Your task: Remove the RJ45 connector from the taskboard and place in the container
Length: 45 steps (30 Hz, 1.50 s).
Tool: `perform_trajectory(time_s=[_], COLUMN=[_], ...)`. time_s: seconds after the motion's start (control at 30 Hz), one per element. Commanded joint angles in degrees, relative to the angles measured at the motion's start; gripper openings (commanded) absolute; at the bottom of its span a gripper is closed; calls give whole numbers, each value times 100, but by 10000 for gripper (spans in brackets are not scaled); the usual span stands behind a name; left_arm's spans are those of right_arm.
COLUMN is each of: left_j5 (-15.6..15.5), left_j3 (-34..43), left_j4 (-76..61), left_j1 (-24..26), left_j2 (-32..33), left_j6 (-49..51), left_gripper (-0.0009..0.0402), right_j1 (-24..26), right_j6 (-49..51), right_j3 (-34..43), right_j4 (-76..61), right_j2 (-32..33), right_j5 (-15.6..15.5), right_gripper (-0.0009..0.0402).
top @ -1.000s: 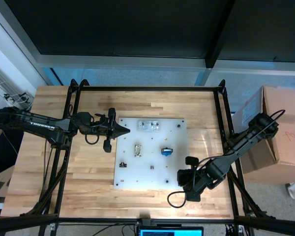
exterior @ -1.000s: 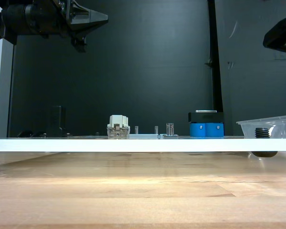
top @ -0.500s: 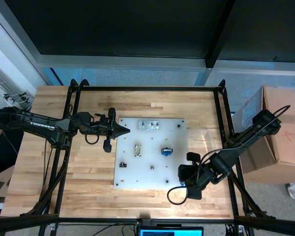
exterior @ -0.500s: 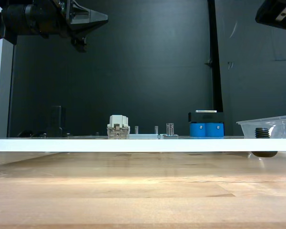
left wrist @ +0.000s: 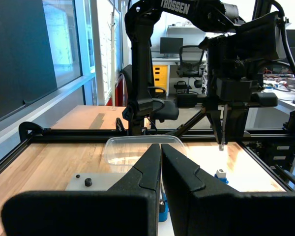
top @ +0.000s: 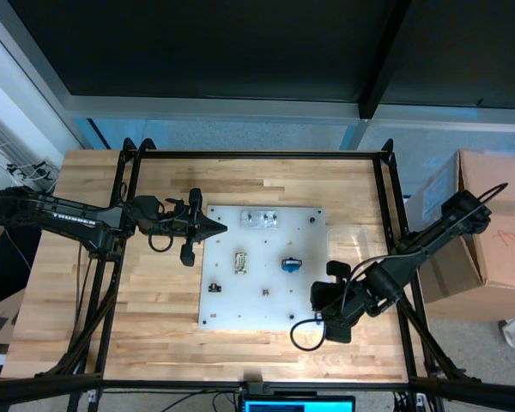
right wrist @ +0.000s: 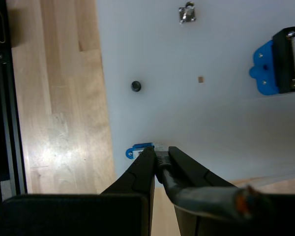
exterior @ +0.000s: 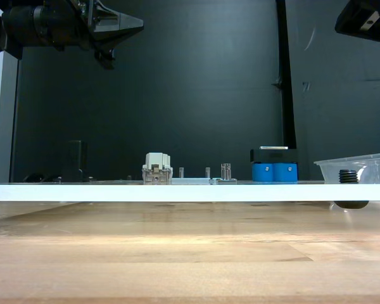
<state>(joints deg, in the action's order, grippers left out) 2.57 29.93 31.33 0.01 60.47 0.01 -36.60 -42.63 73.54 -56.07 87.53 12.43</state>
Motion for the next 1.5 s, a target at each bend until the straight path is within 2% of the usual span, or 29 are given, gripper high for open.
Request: perform_trajectory(time_s=[0.03, 0.13, 0.3, 0.53, 0.7, 1.03, 1.37, 1.5], left_j5=[0, 2, 0, 2, 2, 0, 2, 0], left_j3=[2, 2, 2, 2, 2, 2, 2, 2], left_j4=[0, 0, 0, 0, 0, 0, 0, 0], left_j1=[0, 0, -2, 0, -2, -2, -2, 0], left_j2=[0, 0, 0, 0, 0, 0, 0, 0], left_j6=[0, 0, 0, 0, 0, 0, 0, 0], left_gripper=[0, 0, 0, 0, 0, 0, 0, 0], right_j1=[111, 256, 501, 883, 1128, 1327, 1329, 1325], right_j6=[111, 129, 269, 452, 608, 671, 743, 1029], right_j3=[-35, -81, -319, -964, -1493, -2258, -2284, -2245], right_j4=[-48, -103, -155, -160, -199, -205, -192, -127], right_j2=[-76, -199, -507, -1198, -1823, -2702, -2721, -2535], right_j5=[4, 9, 13, 35, 28, 22, -13, -236], right_gripper=[7, 30, 91, 175, 213, 225, 224, 224])
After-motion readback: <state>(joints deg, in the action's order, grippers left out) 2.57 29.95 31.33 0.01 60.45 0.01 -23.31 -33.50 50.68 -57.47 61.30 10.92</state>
